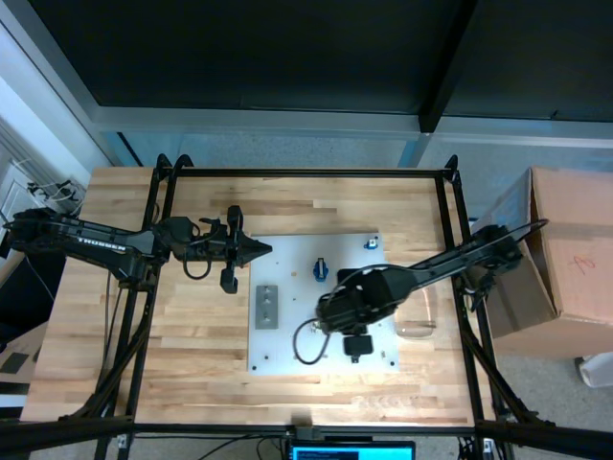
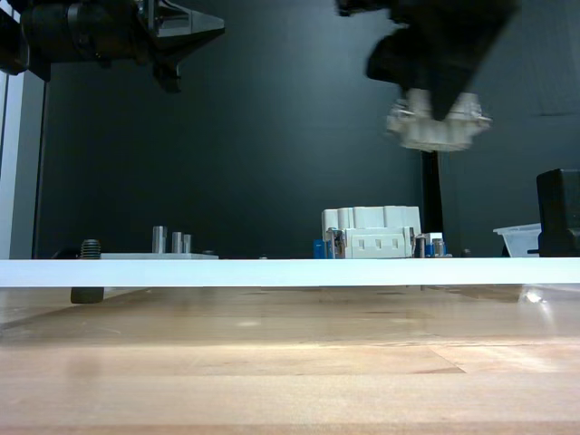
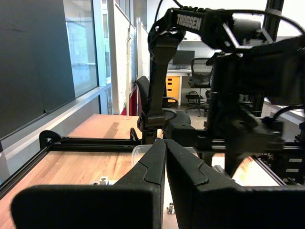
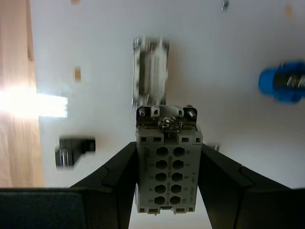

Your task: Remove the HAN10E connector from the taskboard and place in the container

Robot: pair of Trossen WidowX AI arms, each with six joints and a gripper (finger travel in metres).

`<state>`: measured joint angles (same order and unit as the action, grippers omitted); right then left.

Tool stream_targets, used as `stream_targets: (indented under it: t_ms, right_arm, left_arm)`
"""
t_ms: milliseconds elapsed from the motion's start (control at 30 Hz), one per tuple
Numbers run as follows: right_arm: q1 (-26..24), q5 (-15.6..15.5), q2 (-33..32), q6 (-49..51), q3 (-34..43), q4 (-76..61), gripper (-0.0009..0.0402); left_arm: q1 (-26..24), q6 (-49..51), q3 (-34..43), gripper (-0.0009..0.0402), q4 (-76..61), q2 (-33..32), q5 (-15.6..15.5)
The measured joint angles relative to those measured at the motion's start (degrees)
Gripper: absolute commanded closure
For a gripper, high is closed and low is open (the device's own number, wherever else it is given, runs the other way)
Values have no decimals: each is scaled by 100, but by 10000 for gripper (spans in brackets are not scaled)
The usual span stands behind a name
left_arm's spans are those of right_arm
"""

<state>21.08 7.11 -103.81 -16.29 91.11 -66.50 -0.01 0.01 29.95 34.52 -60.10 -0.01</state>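
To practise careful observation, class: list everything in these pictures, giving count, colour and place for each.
table: one, light wood.
taskboard: one, white, middle of the table.
HAN10E connector: one, pale grey, held in the air above the taskboard, clear of it.
housing: one, pale grey, on the taskboard.
blue part: one, blue, on the taskboard.
grey block: one, grey, on the taskboard's left half.
container: one, clear, right of the taskboard.
cardboard box: one, brown, beyond the table's right edge.
left gripper: one, black, jaws shut, raised near the taskboard's far left corner.
right gripper: one, black, jaws shut on the HAN10E connector, above the taskboard.
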Motion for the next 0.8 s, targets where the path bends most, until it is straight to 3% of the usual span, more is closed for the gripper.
stream_targets:
  t_ms: [800]
  right_arm:
    - [476, -15, 2881, -1200, -3432, 129, 375]
  left_arm:
    - [0, -2, 0, 393, 0, 0, 0]
